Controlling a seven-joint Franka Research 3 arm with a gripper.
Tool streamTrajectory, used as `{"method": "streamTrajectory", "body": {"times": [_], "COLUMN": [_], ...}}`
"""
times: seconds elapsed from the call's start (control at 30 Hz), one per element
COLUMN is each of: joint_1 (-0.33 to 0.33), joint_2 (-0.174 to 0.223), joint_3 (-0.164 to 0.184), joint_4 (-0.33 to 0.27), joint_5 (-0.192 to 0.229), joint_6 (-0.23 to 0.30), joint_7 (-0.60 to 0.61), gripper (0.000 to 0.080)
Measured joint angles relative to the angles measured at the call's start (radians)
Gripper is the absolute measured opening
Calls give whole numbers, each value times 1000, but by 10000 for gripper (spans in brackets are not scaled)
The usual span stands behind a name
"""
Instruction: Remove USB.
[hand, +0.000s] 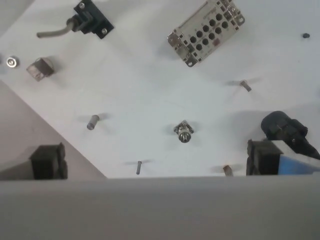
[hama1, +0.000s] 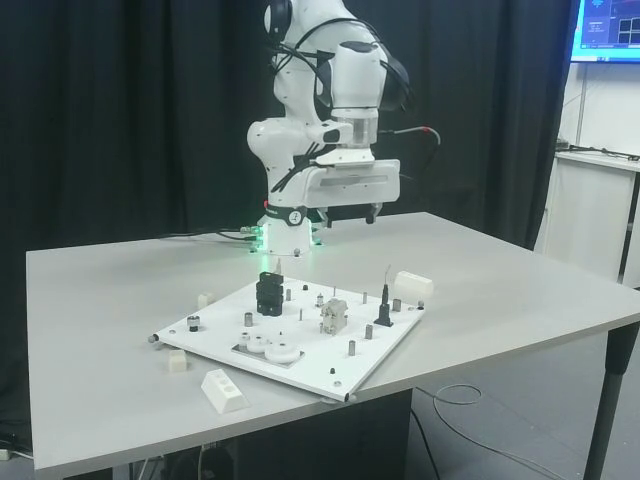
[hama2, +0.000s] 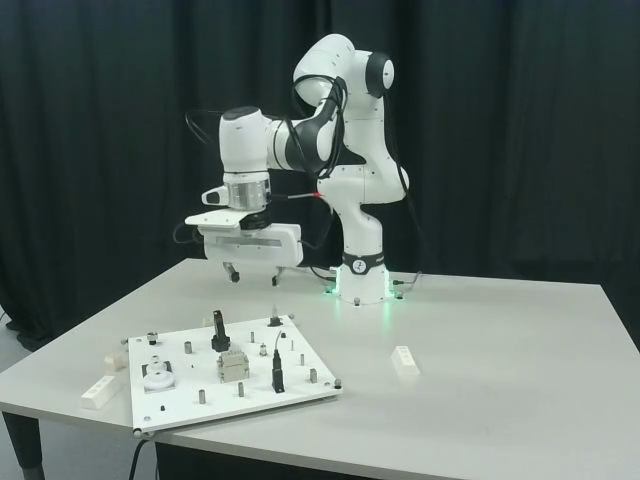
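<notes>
1. Pincer state. My pincer (hama1: 347, 215) (hama2: 254, 275) (hand: 155, 160) hangs in the air with its two black fingertips (hand: 48, 161) spread wide apart. Nothing is between them and they touch nothing.

2. Pincer position. In both room views the pincer hovers high above the grey surface (hama1: 100, 300) (hama2: 500, 340), on the far side of the flat white board (hama1: 370, 365) (hama2: 180, 410) (hand: 150, 90) and near my white base, where a green light (hama1: 265, 250) (hama2: 340, 292) glows.

3. Task item. The black USB plug with a thin grey cable (hama1: 383, 314) (hama2: 277, 378) (hand: 90, 19) stands upright, seated in the white board. It is just beside the grey rectangular multi-pin connector (hama1: 333, 315) (hama2: 232, 367) (hand: 205, 32), toward the board's right side in both room views. The plug is well apart from the pincer and lower than it.

4. Other board parts. Short grey metal pegs (hand: 92, 122) and a small round metal socket (hand: 183, 132) stand on the board. A tall black block (hama1: 268, 293) stands at its far part.

5. Loose parts. A white rectangular block (hama1: 223, 390) lies on the surface near the board's near edge. Another white block (hama2: 405, 360) (hama1: 413, 284) lies on the surface to the right of the board.
</notes>
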Motion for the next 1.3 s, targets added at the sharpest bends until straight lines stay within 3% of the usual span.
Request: {"method": "streamTrajectory", "body": {"times": [1.3], "joint_1": [16], "joint_2": [22], "joint_3": [2], "joint_4": [22], "joint_5": [0], "joint_6": [44], "joint_7": [-63], "gripper": [800]}}
